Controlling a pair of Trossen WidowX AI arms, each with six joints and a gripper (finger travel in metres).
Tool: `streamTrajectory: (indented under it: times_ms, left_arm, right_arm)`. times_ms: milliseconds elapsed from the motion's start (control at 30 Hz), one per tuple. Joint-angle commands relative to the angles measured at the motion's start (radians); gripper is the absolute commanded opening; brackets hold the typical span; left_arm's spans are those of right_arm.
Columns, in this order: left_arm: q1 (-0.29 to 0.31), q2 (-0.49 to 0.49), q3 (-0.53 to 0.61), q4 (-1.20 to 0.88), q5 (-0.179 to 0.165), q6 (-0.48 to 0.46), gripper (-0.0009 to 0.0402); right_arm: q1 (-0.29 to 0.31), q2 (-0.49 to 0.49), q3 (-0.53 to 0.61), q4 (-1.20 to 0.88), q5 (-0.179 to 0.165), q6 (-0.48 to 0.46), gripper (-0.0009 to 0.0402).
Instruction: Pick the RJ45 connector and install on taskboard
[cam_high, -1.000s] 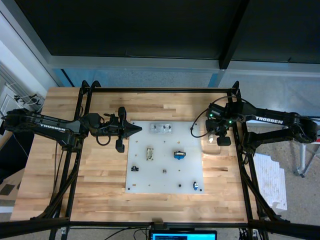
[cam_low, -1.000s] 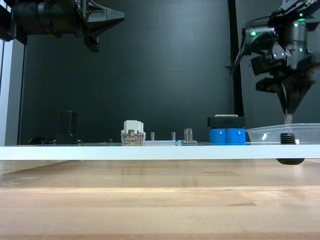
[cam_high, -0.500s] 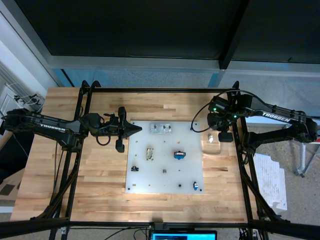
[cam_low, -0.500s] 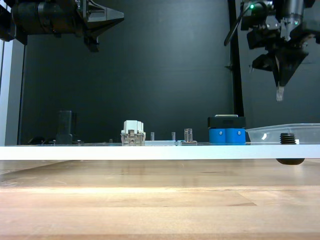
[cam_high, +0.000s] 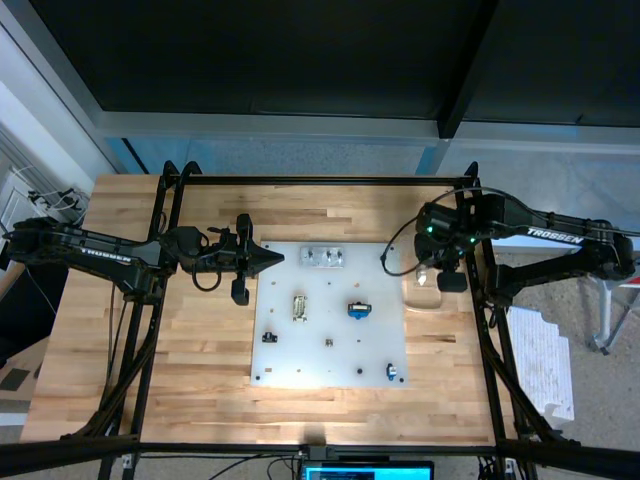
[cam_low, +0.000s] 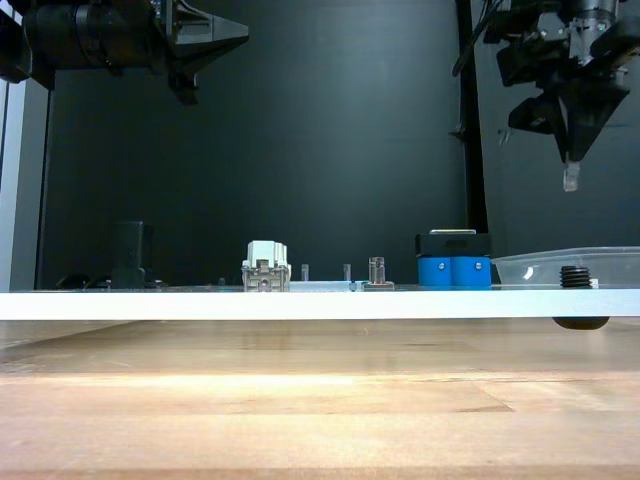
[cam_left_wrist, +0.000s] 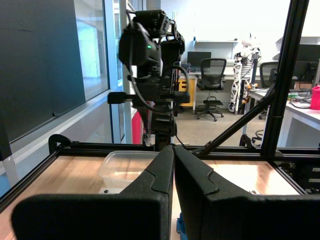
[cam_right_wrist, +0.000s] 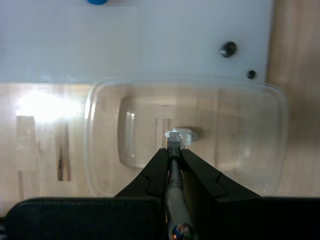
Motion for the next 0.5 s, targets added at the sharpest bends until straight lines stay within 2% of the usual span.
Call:
streamTrajectory:
  times_ms: [33,500]
  left_arm:
    - [0.000,0.000,0.000,0.000,0.000,0.000,0.0000]
    - [0.000,0.000,0.000,0.000,0.000,0.000,0.0000]
  right_arm:
    - [0.076,0.016,0.000,0.009,0.008,0.060,0.0000]
    - [0.390,0.053,0.000,0.076,0.009,0.424,0.0000]
